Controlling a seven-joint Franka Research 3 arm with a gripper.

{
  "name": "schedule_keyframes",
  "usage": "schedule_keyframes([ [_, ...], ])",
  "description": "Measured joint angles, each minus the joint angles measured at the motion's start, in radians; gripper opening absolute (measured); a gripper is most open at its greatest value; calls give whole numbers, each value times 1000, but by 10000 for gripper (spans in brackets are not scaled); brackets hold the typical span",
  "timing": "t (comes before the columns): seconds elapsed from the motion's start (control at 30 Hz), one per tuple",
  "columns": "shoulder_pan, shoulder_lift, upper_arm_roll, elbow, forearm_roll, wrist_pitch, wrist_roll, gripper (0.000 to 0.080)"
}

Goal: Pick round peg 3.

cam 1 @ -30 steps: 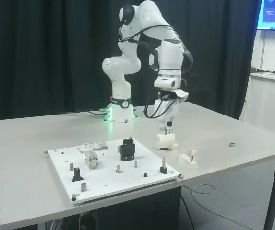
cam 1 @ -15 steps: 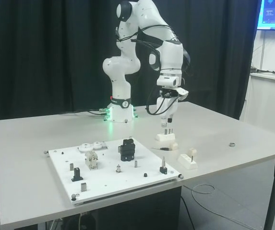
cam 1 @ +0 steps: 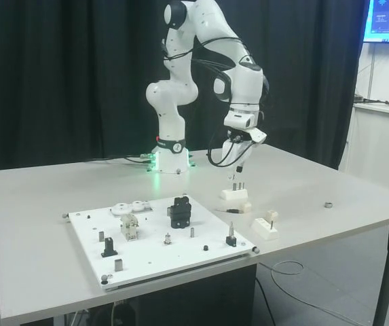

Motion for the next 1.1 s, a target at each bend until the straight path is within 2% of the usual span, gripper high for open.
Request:
schedule_keyframes([
  [0.33, 48, -52, 6, -85, -75, 13, 67, 800],
  [0.73, 59, -118, 55, -200, -178, 77, 174, 800],
  [0.87, 59, -131, 70, -225, -199, 79, 205, 800],
  [1.1, 59, -134, 88, -250, -201, 78, 233, 800],
])
